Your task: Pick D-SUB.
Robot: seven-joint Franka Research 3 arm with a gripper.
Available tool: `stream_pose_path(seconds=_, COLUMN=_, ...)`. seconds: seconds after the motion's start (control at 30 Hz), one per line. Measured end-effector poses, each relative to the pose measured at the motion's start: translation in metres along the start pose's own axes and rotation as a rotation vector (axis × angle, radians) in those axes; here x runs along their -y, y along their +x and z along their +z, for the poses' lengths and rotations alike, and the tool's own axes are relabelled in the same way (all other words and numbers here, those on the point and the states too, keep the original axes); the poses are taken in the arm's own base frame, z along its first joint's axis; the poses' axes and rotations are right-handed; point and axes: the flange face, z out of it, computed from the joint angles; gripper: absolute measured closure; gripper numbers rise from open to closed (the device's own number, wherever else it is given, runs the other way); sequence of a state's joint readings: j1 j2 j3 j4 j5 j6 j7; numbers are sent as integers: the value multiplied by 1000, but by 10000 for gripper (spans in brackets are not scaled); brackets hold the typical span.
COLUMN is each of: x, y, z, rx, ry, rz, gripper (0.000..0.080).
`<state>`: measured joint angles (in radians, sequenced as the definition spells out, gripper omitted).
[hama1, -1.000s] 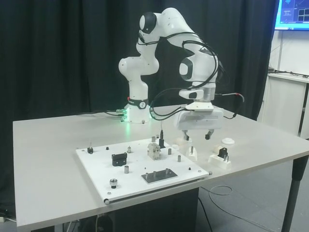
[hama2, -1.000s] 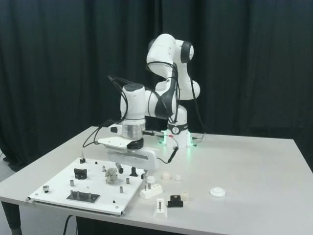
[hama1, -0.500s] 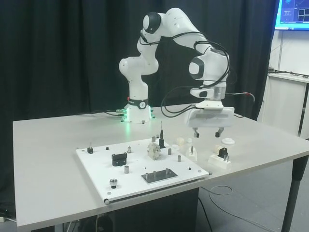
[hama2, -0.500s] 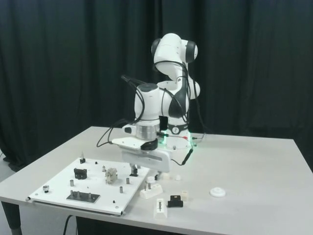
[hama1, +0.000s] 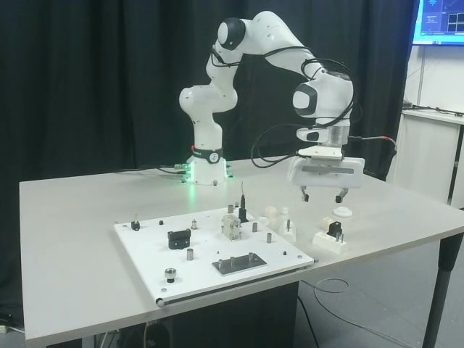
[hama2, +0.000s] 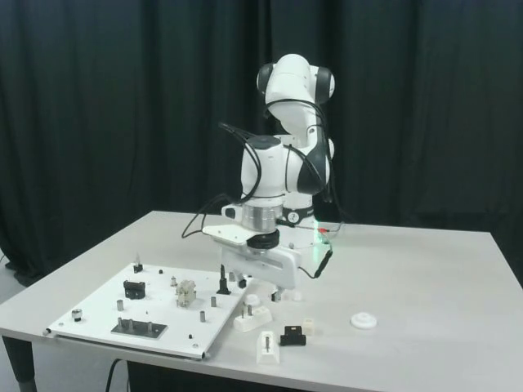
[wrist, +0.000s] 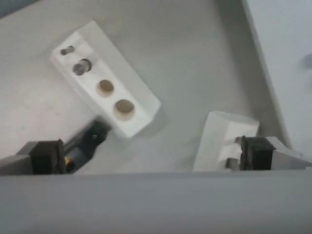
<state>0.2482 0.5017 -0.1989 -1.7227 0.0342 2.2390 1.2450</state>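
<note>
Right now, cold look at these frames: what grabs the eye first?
The white arm, arching from its green-lit base at the back of the grey table, with its gripper open in the air above a cluster of small white holders beside the board. Next, the white board near the front edge, studded with small pegs and black parts. Behind everything hangs a black curtain.

I stand in a robotics lab or test cell: my base is bolted to a bare grey table (hama1: 72,217) ringed by black curtains (hama2: 98,106), with no household goods anywhere. A white assembly board (hama1: 210,254) studded with pegs and small fixtures lies before me, and loose white part holders (hama2: 265,345) sit beside it. A monitor (hama1: 438,22) glows in the corner above a white cabinet (hama1: 431,148).
</note>
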Motion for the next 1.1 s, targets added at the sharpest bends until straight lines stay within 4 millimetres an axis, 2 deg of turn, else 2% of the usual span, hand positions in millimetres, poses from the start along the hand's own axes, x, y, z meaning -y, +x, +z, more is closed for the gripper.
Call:
stream_pose_path(seconds=0.57, x=10, y=-34, z=2, rx=-15, ry=4, rz=214, gripper=3)
stream_pose_path(seconds=1.1, x=15, y=-44, z=17, rx=-27, ry=17, rz=357, gripper=3)
